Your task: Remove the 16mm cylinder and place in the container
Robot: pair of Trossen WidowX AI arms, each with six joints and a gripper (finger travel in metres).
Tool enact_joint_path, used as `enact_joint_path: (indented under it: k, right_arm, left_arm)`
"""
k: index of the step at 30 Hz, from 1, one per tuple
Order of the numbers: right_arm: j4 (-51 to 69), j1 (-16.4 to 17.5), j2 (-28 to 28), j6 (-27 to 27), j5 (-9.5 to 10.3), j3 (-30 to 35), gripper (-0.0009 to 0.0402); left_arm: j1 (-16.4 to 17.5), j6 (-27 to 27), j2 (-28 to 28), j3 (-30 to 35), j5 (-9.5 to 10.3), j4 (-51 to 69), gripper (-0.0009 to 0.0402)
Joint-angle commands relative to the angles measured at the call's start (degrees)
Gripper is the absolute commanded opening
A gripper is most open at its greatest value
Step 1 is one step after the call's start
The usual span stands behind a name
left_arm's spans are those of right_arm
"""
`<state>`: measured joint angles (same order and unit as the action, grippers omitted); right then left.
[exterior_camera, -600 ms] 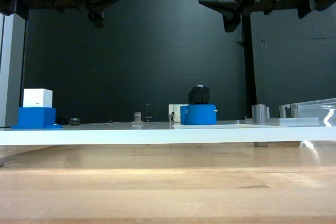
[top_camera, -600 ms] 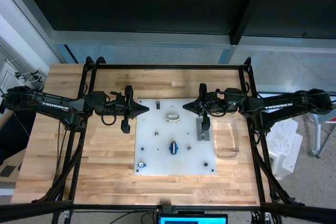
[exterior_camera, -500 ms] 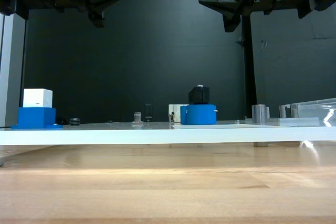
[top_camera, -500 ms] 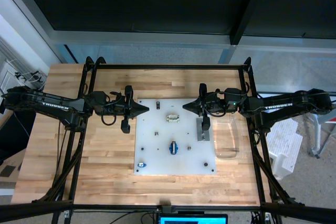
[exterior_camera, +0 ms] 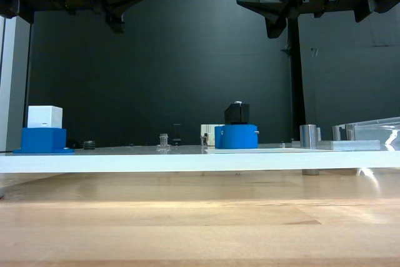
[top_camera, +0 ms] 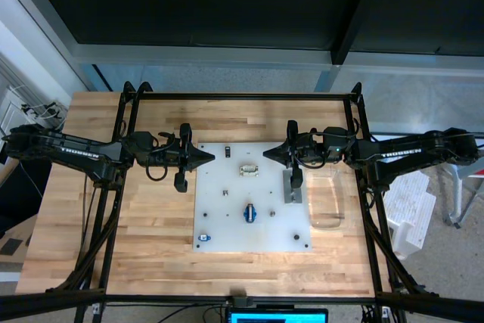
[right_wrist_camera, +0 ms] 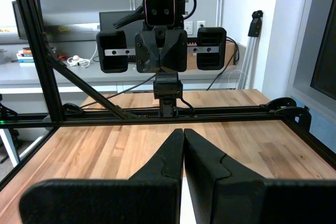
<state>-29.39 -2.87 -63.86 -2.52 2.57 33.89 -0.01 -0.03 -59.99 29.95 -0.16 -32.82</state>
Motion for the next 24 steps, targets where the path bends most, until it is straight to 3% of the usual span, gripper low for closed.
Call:
enact_joint_path:
  k: [1,13,17,24]
  right_arm:
    - [0.0,0.0,0.0,0.0,0.0,0.0,0.0]
    - [0.0,0.0,0.0,-0.1,0.07,0.0,0.0]
    - [0.3,0.2,0.0,-3.6,1.49,0.1,0.0]
    - [19.7,2.4,-0.4,-3.1,1.42,6.3,0.0]
  left_arm:
    - [0.0,0.0,0.0,0.0,-0.02,0.0,0.0]
    - [0.0,0.0,0.0,0.0,-0.02,0.0,0.0]
    - [0.0,0.0,0.0,0.0,-0.02,0.0,0.0]
    - [0.0,0.0,0.0,0.0,-0.02,0.0,0.0]
